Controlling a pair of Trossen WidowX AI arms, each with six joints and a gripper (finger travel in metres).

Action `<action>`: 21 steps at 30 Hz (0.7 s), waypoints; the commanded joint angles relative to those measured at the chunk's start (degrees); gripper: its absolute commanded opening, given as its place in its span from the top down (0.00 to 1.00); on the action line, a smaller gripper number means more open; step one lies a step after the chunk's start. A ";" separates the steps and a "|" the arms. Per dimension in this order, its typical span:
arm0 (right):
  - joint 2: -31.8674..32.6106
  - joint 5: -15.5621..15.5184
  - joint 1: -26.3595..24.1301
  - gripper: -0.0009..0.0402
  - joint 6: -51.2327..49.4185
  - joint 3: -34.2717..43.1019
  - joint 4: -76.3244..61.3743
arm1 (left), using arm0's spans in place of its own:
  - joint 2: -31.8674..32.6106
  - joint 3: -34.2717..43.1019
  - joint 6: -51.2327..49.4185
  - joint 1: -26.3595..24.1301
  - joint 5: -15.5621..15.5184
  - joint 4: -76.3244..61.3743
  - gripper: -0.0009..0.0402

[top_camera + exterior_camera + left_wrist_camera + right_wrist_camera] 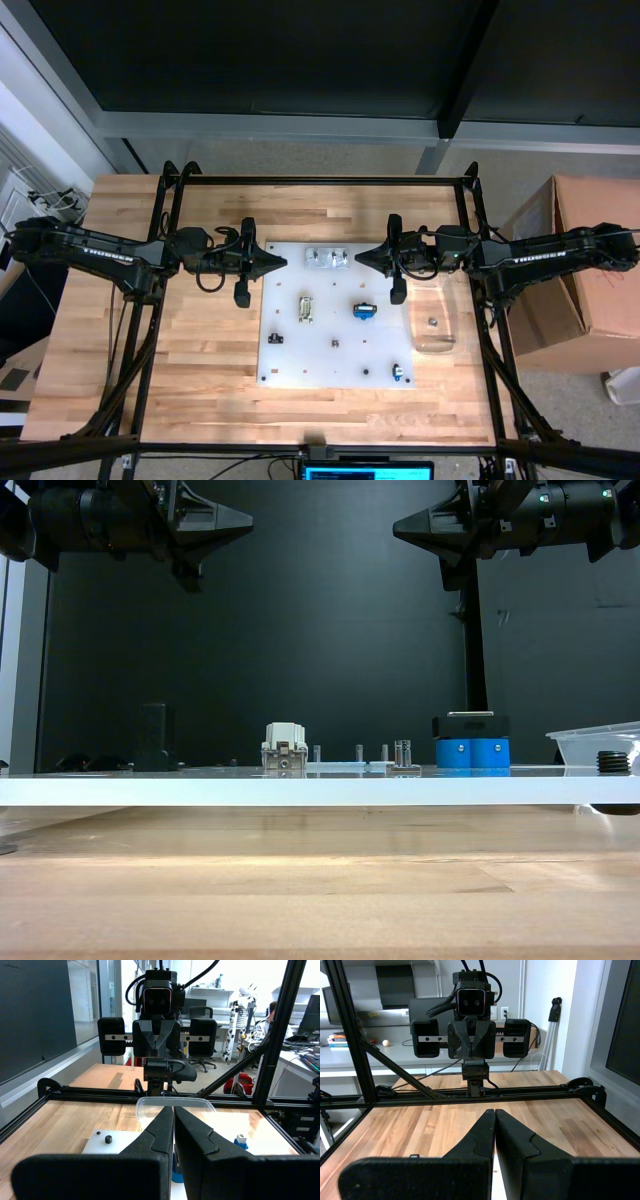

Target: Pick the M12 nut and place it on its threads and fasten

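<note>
Viewing from the high camera, the left gripper hangs over the far left edge of the white board, pointing inward; the right gripper hangs over the far right part of the board, pointing back at it, tips well apart. The small silver nut lies free inside the clear tray, which sits on the wooden table just beside the board's right edge. Neither gripper is near the nut. Low view: both grippers are held high above the board, left at upper left, right at upper right. The black stud stands at the board's near right with its ribs bare and nothing on top; the tray shows behind it. A blue block stands mid-board. Left wrist view: the left gripper's jaws are drawn together to a thin slit and hold nothing; the tray and the right arm lie beyond. Right wrist view: the right gripper's jaws are likewise drawn together to a thin slit and hold nothing; the left arm faces it across the table. The nut cannot be made out in either wrist view.
</note>
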 commanded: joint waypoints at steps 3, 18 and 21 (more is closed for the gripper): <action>0.02 0.02 0.00 0.98 0.04 0.00 0.02 | 0.02 0.02 0.00 0.00 0.00 0.00 0.98; -5.40 -4.79 0.22 0.98 -1.99 3.54 -22.56 | 0.02 0.02 0.00 0.00 0.00 0.00 0.98; -6.71 -4.76 0.24 0.98 -4.13 5.55 -33.00 | 0.02 0.02 0.00 0.02 0.00 0.00 0.98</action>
